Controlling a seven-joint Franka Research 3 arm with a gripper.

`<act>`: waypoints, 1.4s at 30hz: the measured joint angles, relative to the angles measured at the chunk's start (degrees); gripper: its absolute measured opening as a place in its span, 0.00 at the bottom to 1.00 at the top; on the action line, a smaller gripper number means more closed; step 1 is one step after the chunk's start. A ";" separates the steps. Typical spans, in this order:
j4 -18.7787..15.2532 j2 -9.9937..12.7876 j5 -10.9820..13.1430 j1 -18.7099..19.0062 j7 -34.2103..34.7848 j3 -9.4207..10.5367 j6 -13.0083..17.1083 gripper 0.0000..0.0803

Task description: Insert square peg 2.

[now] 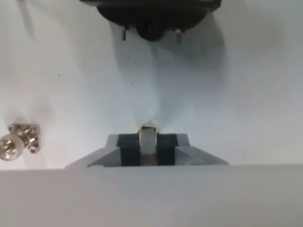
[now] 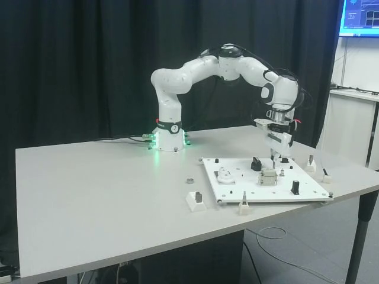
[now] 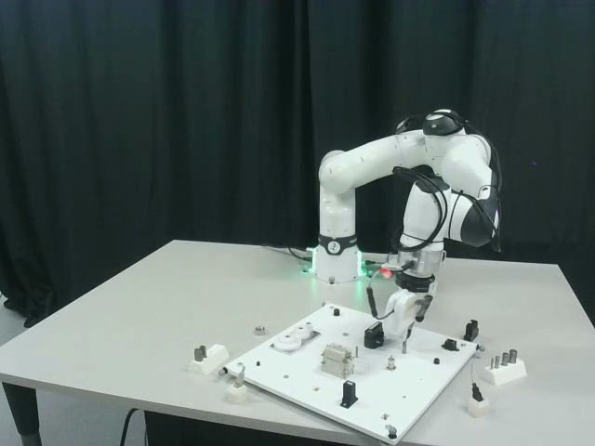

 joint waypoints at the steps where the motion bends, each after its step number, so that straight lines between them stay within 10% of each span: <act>1: -0.01 0.00 0.00 0.00 0.23 0.00 0.00 0.09; 42: -1.34 -0.26 0.67 0.50 6.08 -0.08 0.08 0.09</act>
